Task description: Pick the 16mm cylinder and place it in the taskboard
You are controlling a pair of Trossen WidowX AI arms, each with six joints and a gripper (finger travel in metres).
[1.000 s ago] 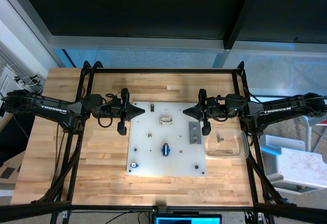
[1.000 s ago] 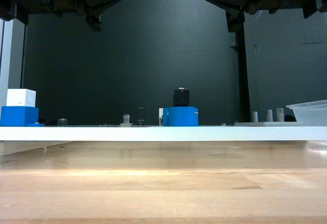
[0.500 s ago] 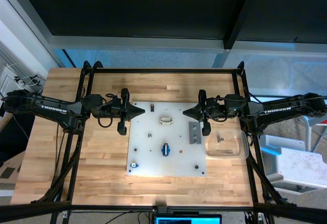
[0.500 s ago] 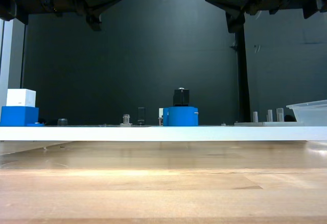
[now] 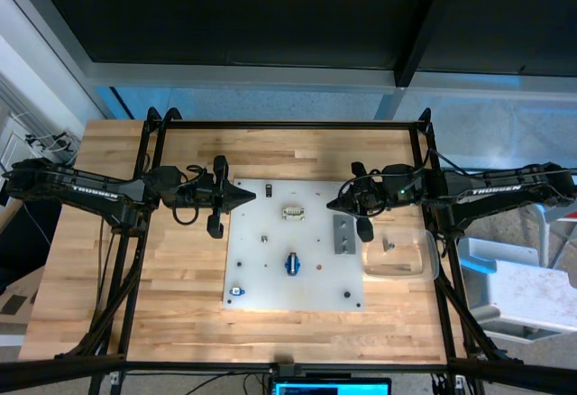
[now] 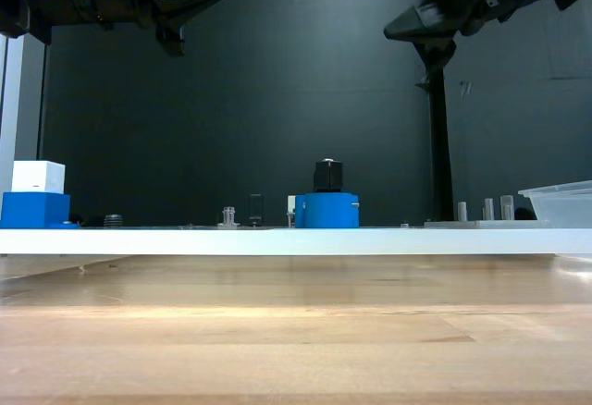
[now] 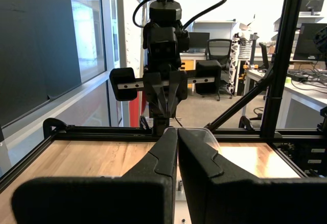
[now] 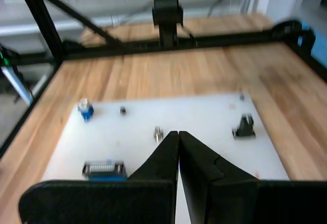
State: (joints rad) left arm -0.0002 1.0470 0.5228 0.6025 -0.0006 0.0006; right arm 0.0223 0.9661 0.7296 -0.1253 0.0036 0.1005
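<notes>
Wooden planks of the table [image 5: 162, 323] fill the bottom of my high view, with a lit blue screen [image 5: 332, 386] peeking in at the very bottom edge. Just beyond lies the taskboard [image 5: 270, 273], flat at the centre of the frame. A blue connector [image 5: 292, 263] stands at its middle, a grey metal block [image 5: 343, 234] lies near its right edge, and a beige socket [image 5: 292, 212] sits farther back.

Right of the board, touching its edge, sits a clear tray [image 5: 431, 260]. The 16mm cylinder [image 5: 389, 244] shows as a small dark speck inside it, off the board.

My right gripper [image 5: 332, 206] hangs over the board's right side near the far end of the block. Its nose tilts downward in the low view, and its fingers are pressed together on nothing. My left gripper [image 5: 248, 196] hovers level at the board's upper left corner, also clenched and empty.

A black frame [image 5: 288, 125] rims the far table edge, with a dark wall [image 5: 270, 16] behind it. The left wrist camera shows an office with desks and a chair [image 7: 219, 50].
</notes>
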